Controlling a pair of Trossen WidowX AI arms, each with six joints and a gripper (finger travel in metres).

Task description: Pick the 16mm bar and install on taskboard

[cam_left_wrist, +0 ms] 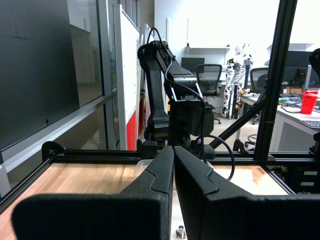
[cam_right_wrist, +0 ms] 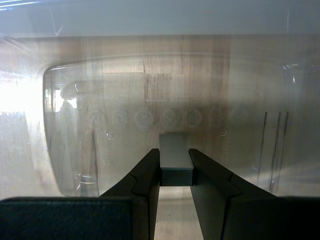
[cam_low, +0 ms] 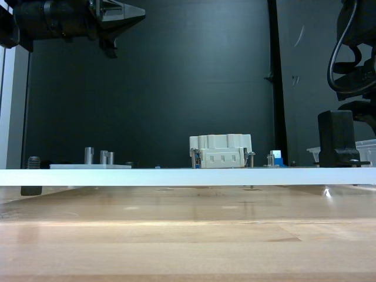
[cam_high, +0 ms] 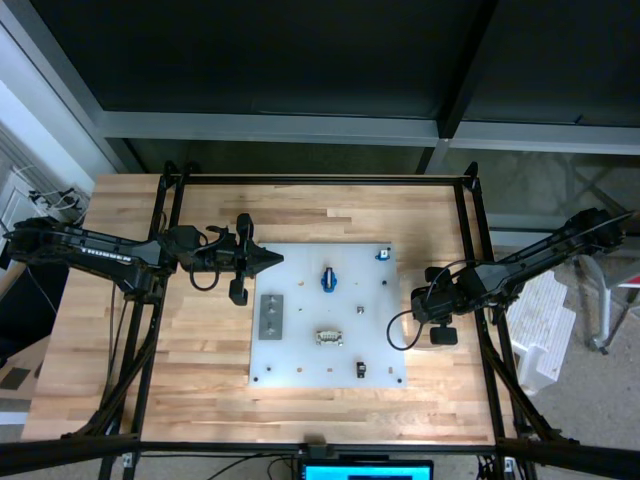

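We see the right gripper (cam_right_wrist: 175,154) clamped on the grey bar (cam_right_wrist: 174,142), held over a clear tray (cam_right_wrist: 70,150) to the right of the board (cam_high: 300,340). Our left gripper (cam_left_wrist: 173,150) is closed on nothing, high over the board's far left corner.

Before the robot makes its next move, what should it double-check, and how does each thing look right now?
1. 16mm bar gripped: ok, it sits between the right end effector's fingers, which press on both its sides.
2. Bar raised clear of the clear bin beneath it: cannot tell.
3. Left end effector out of the way: ok, shut, empty, high above the taskboard's far left corner.
4. Right end effector over the taskboard: not ok, it hangs beside the board's right edge.
5. Bar's seat on the taskboard free: cannot tell which seat is meant.
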